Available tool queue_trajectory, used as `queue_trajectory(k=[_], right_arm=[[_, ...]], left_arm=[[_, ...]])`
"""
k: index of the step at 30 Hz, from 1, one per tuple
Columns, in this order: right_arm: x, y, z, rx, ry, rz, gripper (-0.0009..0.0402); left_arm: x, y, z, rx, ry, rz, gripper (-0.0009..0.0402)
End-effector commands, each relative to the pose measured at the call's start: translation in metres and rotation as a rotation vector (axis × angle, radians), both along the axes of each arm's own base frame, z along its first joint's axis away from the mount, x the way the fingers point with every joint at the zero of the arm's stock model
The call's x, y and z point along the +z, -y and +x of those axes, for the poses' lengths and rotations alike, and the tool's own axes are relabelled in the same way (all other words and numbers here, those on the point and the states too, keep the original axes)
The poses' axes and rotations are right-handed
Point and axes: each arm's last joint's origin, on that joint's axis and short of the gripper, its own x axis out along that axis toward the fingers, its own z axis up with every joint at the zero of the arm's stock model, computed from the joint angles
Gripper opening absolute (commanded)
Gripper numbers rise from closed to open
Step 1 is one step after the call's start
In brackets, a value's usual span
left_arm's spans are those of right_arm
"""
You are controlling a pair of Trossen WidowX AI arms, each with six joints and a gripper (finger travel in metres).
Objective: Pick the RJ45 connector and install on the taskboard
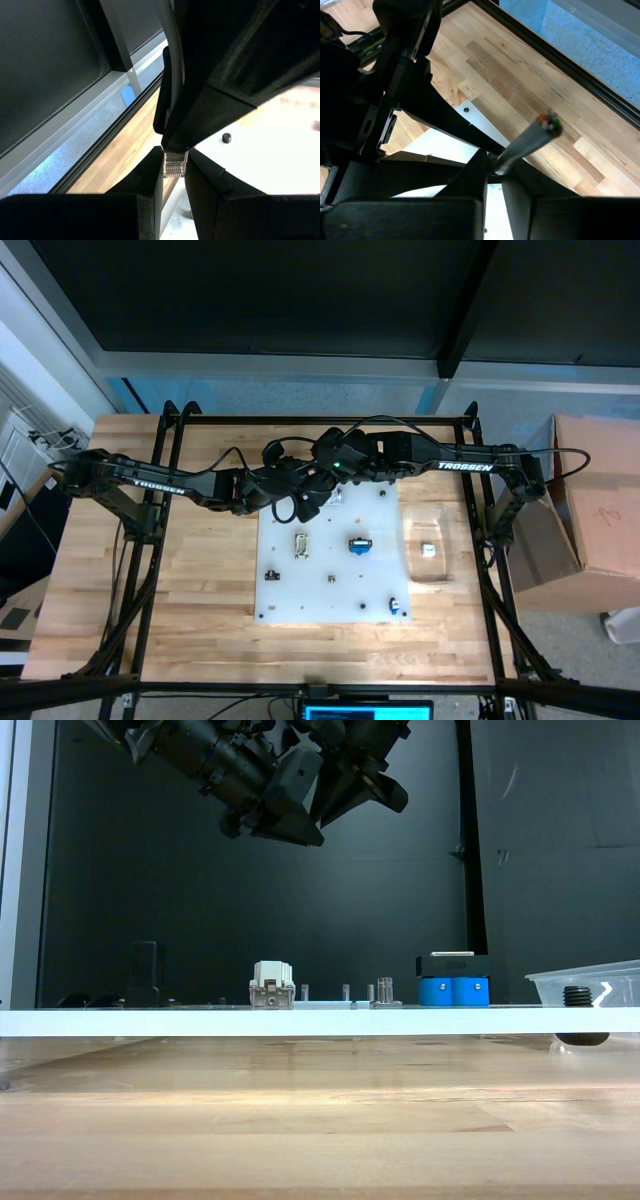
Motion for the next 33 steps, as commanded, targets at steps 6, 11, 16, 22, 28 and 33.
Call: queue_trajectory(k=[6, 11, 16, 22, 28, 33], right_arm=[[-0.001, 0.000, -0.002, 0.007, -0.026, -0.019, -0.0002], [0.005, -0.003, -0.010, 0.041, -0.050, -0.041, 0.0000], [0.015, -0.006, -0.034, 0.079, -0.058, -0.062, 0.0000], [0.010, -0.016, -0.070, 0.217, -0.068, -0.041, 0.0000], [-0.009, -0.040, -0.103, 0.446, -0.022, 0.021, 0.0000], [-0.028, -0.065, -0.128, 0.544, -0.018, 0.024, 0.0000]], left_arm=[[0.001, 0.003, 0.000, -0.041, -0.009, -0.007, 0.0052], [0.004, 0.008, -0.003, -0.059, 0.002, -0.013, 0.0115], [0.013, 0.009, -0.017, -0.108, 0.004, -0.046, 0.0123], [0.020, 0.011, -0.042, -0.213, 0.051, -0.101, 0.0105], [0.022, 0.013, -0.052, -0.287, 0.075, -0.149, 0.0090], [0.022, 0.015, -0.052, -0.331, 0.083, -0.191, 0.0079]])
